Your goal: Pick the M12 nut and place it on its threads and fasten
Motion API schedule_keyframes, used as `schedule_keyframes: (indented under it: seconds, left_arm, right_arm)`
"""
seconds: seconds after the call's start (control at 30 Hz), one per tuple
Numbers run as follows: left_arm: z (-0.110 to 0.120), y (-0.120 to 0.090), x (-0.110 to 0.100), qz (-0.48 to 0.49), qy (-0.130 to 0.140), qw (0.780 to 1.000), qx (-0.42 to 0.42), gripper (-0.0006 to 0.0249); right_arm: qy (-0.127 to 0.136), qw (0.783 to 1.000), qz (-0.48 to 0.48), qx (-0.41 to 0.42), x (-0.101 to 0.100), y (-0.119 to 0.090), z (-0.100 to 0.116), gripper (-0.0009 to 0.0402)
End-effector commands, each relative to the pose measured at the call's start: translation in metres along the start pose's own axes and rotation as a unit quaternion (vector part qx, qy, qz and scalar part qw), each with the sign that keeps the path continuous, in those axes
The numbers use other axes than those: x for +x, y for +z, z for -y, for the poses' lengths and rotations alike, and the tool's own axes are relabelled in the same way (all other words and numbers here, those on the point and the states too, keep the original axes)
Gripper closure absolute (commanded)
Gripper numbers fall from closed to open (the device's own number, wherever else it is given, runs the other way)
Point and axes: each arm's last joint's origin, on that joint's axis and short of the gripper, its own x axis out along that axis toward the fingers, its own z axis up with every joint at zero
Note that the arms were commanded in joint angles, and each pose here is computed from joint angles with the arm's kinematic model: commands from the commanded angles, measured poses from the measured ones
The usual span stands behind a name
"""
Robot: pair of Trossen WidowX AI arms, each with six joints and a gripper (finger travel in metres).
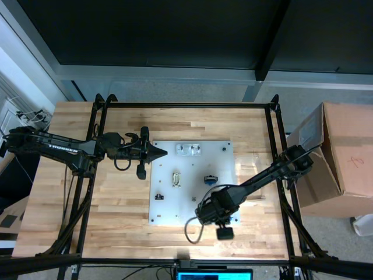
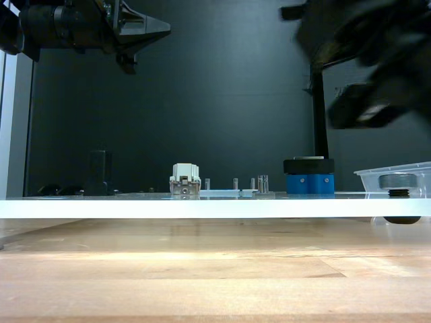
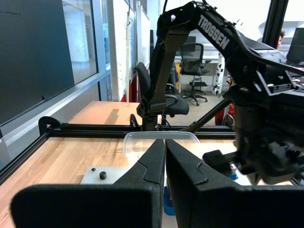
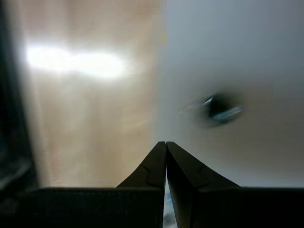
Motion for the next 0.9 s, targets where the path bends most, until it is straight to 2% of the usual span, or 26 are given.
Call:
schedule_keyframes:
  seconds: [0.03,0.17,0.4,0.7,0.73,0.77,0.87,0.9]
  left_arm:
    - [0.0,0.0,0.0,0.0,0.0,1.0,0.0,0.0243]
    - [0.0,0.0,0.0,0.0,0.0,1.0,0.0,0.0243]
    - [0.0,0.0,0.0,0.0,0.0,1.0,0.0,0.0243]
    - [0.0,0.0,0.0,0.0,0.0,1.0,0.0,0.0243]
    - [0.0,0.0,0.0,0.0,0.0,1.0,0.0,0.0243]
    - [0.0,0.0,0.0,0.0,0.0,1.0,0.0,0.0243]
    - [0.0,0.0,0.0,0.0,0.0,1.0,0.0,0.0243]
    - [0.0,0.0,0.0,0.0,0.0,1.0,0.0,0.0243]
  right_arm:
    - [-0.035,0.999,0.012,0.001,-0.003,-0.001,0.002,0.0393]
    - [-0.088,0.995,0.035,0.013,-0.004,0.0,0.005,0.0393]
    - [-0.148,0.986,0.067,0.038,-0.005,0.002,0.008,0.0393]
    - [-0.157,0.984,0.072,0.037,-0.001,0.004,0.009,0.0393]
    - [-0.151,0.985,0.071,0.036,-0.001,0.004,0.008,0.0393]
    - [-0.134,0.988,0.064,0.034,0.0,0.003,0.007,0.0393]
    - [-0.021,1.0,0.014,-0.005,0.001,0.001,0.0,0.0393]
    - [0.0,1.0,0.002,-0.009,0.001,0.0,-0.002,0.0393]
